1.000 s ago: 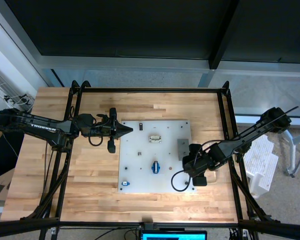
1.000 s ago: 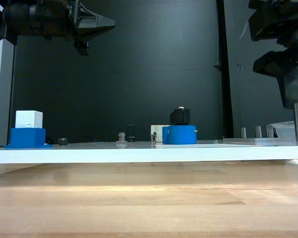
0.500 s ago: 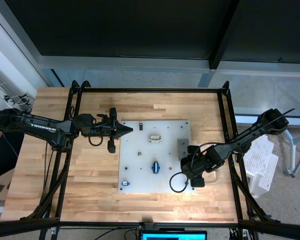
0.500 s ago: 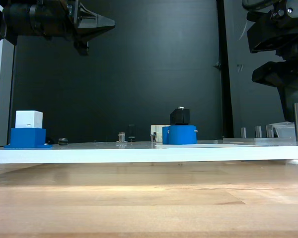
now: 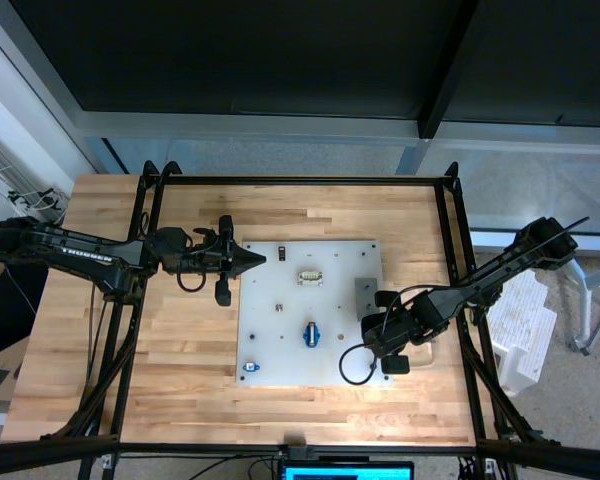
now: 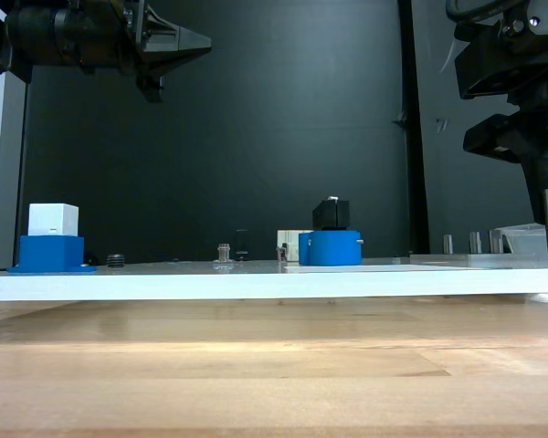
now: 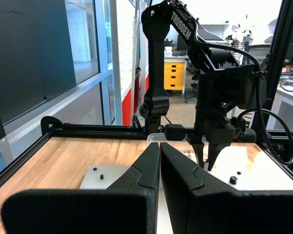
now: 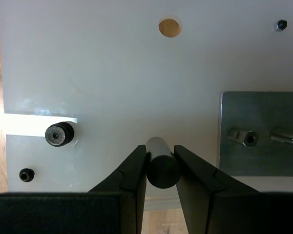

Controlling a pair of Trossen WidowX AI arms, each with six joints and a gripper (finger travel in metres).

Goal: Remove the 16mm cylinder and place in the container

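Right hand (image 8: 160, 151) is clamped on the 16mm cylinder (image 8: 162, 170), a finger pressed to each side, at the lower right of the high view on the white board (image 5: 280, 340). At the right edge of the low view its base looks level with the board, so I judge it not lifted out. Left hand (image 6: 196, 39) hangs closed and empty, upper left. The danger: a tilted pull jams the smooth metal, or it slips and rolls, missing the container (image 6: 521, 235) nearby. Pale wooden bench (image 5: 180, 360), black frame (image 5: 300, 181), dark wall (image 6: 301, 109) behind.
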